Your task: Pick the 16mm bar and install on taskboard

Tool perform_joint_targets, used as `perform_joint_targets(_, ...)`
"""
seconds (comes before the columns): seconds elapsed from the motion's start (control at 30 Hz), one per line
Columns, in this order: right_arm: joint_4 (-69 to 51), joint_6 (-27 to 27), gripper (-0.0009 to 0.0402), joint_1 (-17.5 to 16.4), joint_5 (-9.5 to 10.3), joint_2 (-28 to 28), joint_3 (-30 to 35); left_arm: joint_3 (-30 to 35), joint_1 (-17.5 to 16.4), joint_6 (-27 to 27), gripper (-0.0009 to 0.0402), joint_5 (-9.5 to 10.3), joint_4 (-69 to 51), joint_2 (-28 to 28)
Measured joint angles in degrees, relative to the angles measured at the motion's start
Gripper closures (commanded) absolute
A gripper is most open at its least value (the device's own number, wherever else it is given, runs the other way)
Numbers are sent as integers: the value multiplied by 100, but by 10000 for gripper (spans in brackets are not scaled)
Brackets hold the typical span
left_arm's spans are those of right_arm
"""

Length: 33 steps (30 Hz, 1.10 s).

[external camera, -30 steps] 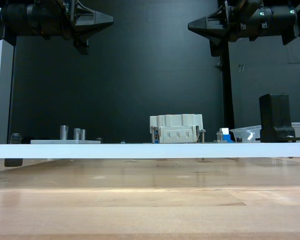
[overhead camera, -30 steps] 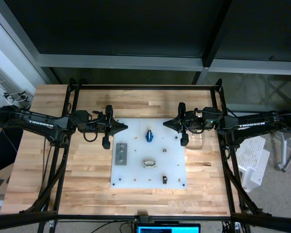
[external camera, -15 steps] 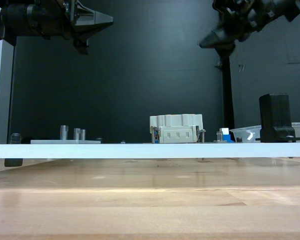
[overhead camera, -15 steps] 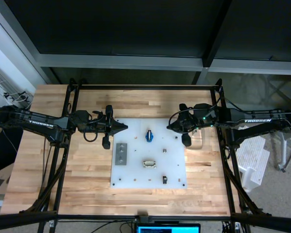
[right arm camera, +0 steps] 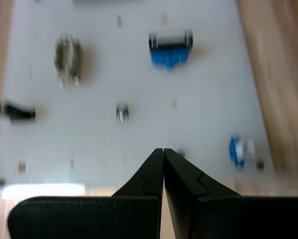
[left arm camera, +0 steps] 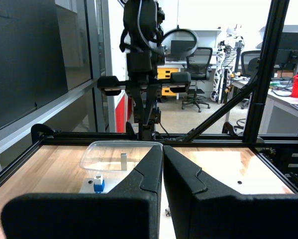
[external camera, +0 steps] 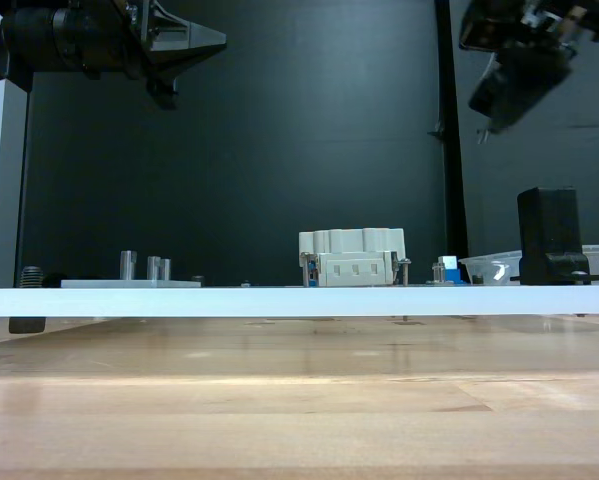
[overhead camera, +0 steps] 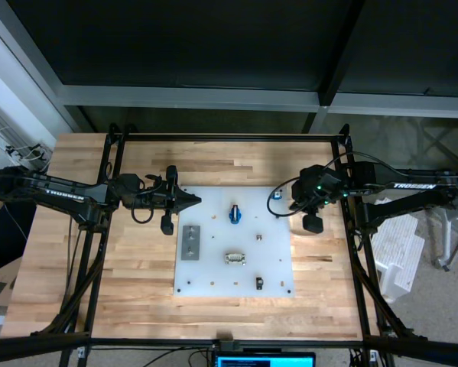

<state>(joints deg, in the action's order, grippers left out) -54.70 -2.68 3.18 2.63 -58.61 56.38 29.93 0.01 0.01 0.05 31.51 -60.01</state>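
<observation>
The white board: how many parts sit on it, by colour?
Blue parts: 2
Grey block: 1
Pale connector: 1
Black fitting: 1
Small stud: 1
Total: 6
Over far corners of the taskboard hang the left gripper and right gripper, touching nothing.

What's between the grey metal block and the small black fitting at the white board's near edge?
The silver rectangular connector, per the high view. Left pincer shut above the flat white square taskboard's far-left corner; right pincer shut above its far-right corner.
</observation>
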Motion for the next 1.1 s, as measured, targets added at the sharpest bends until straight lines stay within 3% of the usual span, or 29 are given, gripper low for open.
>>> perform_joint_targets(0.43, -1773, 157, 393, -2, -4, 0, 15, 2, 0, 0, 393, 0, 0, 0)
perform_joint_targets(0.57, -1985, 240, 384, 0, -151, 0, 7, 0, 0, 2, 393, 0, 0, 0)
perform_joint_targets(0.7, -2098, 380, 362, 28, -459, 0, 0, 2, 0, 0, 393, -2, 0, 0)
perform_joint_targets(1.1, -1862, 1040, 247, 553, -459, -90, -254, 2, 0, 0, 393, 0, 0, 0)
